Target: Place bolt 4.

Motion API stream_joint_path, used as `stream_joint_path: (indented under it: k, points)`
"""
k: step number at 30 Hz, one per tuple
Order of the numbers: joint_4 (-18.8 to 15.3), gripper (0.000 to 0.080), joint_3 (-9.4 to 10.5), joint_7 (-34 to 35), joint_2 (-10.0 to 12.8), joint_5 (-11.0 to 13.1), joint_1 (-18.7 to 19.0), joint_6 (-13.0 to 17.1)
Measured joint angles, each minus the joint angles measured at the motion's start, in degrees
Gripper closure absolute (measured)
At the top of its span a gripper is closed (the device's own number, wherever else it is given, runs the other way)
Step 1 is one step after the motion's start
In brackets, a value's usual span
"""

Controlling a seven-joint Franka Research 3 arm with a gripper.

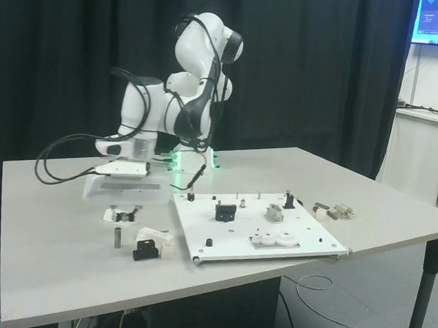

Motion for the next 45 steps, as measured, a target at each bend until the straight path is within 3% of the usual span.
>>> stream_joint_path:
  k: [11, 20, 35, 45]
  points:
    - [-1.8, 0.0558, -0.48, -4.7, 0.0, 0.2, -3.0, -1.0]
    - [-4.5, 0.0558, -0.48, -8.4, 0.0, 2.3, -4.2, -0.6]
    - [-8.5, 0.0558, -0.38, -13.8, 0.6, 7.3, -4.4, 4.7]
    - [-9.8, 0.0558, -0.33, -14.4, 1.4, 7.7, -4.4, 6.6]
